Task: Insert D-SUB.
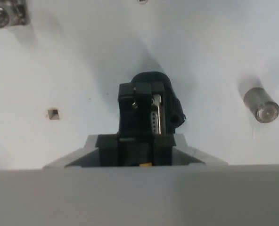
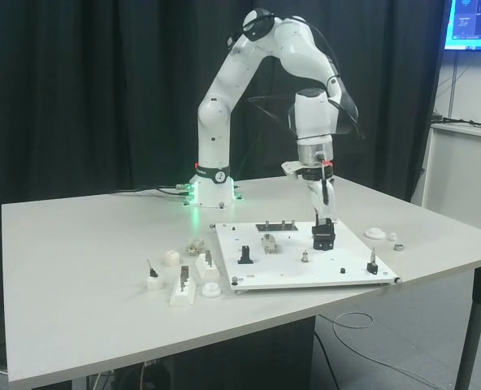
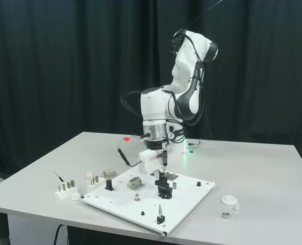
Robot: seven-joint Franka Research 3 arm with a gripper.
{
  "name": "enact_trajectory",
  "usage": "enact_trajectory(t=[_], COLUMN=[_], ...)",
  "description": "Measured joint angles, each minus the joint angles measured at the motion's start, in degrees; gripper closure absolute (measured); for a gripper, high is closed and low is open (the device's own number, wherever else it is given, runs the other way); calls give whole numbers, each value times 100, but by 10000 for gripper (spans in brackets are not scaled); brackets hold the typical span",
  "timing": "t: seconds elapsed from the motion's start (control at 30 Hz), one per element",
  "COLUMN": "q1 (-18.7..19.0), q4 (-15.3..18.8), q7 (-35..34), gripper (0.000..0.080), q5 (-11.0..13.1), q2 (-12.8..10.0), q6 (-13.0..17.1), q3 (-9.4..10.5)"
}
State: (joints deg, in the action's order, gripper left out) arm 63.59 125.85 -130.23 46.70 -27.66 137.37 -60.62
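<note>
My jaws are closed on the black plastic D-SUB connector, gripping it from both sides, and I hold it upright just above the flat white assembly board on the grey worktop. From the wrist I can see its row of small pins and a strip of metal shell between my fingers (whether its lower end already touches the board I cannot tell). In the first room view the connector hangs over the board's far right part. Near it on the board stand a short metal cylinder and a threaded metal fitting, both well apart from the connector, and a small square hole lies to one side
</note>
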Motion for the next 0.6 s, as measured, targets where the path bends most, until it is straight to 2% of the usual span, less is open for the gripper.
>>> enact_trajectory(t=[0.6], q1=[17], q4=[-18], q7=[-8], gripper=[656], q5=[87], q2=[-11], q6=[-5], q3=[20])
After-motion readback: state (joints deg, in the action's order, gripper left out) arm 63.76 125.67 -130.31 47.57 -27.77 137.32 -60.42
